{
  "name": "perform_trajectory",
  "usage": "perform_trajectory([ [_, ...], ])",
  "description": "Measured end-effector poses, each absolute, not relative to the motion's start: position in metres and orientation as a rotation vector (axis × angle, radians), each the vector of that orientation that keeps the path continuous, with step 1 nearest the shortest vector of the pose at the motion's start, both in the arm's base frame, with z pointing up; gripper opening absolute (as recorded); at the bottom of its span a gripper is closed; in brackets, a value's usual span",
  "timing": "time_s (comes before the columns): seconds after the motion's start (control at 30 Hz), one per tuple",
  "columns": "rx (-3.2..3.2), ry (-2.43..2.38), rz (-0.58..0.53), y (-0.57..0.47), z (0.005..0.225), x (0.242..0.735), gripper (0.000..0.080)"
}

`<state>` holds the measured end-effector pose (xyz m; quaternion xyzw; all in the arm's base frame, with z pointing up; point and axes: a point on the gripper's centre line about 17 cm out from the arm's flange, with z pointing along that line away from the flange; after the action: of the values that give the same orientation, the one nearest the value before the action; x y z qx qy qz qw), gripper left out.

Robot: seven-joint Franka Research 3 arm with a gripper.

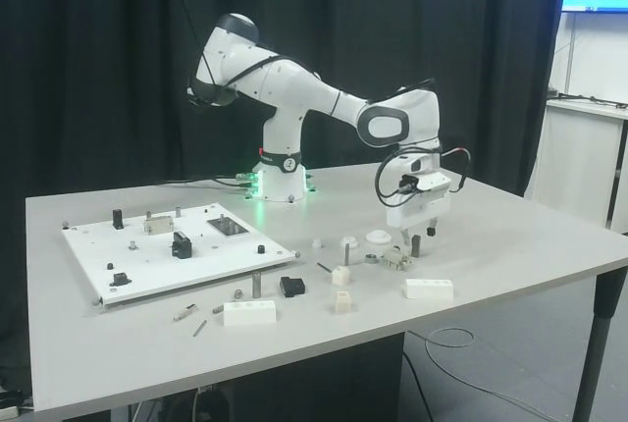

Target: Remove square peg 3.

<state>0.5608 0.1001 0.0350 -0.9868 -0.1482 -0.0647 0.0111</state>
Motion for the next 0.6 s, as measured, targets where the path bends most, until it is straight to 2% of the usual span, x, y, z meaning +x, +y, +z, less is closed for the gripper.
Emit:
perform_trajectory([
  [0.1,-3.078,-0.460,-0.205,0.102,0.041,0.561,0.0709],
  [0.13,-3.079,-0.457,-0.204,0.103,0.043,0.561,0.0778],
  [0.6,-3.096,-0.452,-0.188,0.109,0.073,0.559,0.0799],
])
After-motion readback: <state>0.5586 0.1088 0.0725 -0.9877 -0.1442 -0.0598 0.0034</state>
